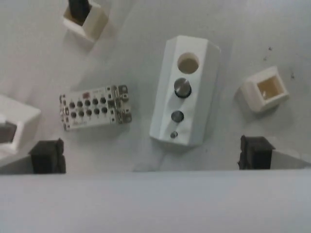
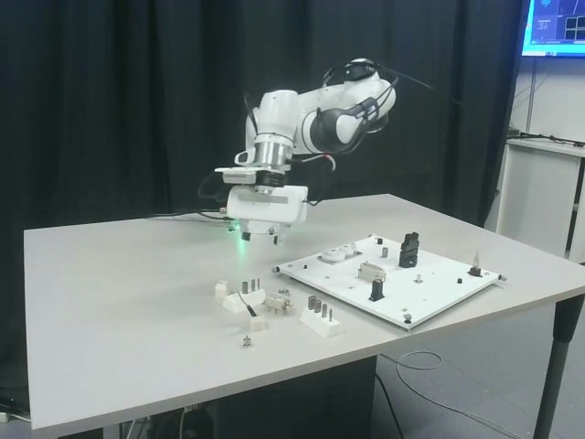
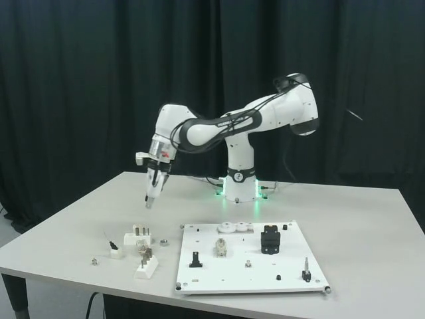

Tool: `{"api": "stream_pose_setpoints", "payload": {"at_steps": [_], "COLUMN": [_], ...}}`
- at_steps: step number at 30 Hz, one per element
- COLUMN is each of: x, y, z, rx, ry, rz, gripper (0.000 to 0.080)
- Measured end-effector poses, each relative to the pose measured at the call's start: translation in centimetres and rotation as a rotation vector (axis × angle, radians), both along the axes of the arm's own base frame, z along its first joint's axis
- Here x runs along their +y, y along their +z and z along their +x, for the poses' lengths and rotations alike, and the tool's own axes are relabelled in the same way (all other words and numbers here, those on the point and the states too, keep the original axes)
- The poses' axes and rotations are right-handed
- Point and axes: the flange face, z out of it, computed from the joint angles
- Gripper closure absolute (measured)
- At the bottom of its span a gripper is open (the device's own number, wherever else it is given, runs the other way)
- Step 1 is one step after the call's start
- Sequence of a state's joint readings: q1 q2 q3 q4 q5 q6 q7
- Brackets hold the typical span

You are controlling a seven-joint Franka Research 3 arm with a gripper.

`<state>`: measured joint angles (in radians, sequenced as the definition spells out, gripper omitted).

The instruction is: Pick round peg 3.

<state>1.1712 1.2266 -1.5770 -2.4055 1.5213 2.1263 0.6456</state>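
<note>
The white arm (image 3: 232,123) reaches out from its base, elbow high, wrist bent straight down, and the gripper (image 3: 151,197) hangs well above the grey table (image 2: 119,274). Its black fingertips (image 1: 47,156) stand wide apart with nothing between them. Below, in the wrist view, sits the white peg block (image 1: 182,92) with one bare hole and three round pegs in a row; round peg 3 (image 1: 177,116), the middle one, stands upright in its hole, untouched. Beside the block lies a connector (image 1: 95,108), and a small white square socket (image 1: 265,89) sits on the other side.
</note>
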Motion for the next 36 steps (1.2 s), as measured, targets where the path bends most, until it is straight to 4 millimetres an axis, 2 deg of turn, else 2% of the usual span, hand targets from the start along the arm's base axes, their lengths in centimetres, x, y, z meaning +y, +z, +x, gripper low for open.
{"api": "stream_pose_setpoints", "payload": {"at_steps": [17,36], "x": [-4.4,-7.2], "y": [-2.5,-5.0], "z": [1.6,2.5], "rx": [0.088,0.144], "ry": [-0.018,-0.031], "rz": [0.088,0.169], "gripper": [0.0003,0.0003]}}
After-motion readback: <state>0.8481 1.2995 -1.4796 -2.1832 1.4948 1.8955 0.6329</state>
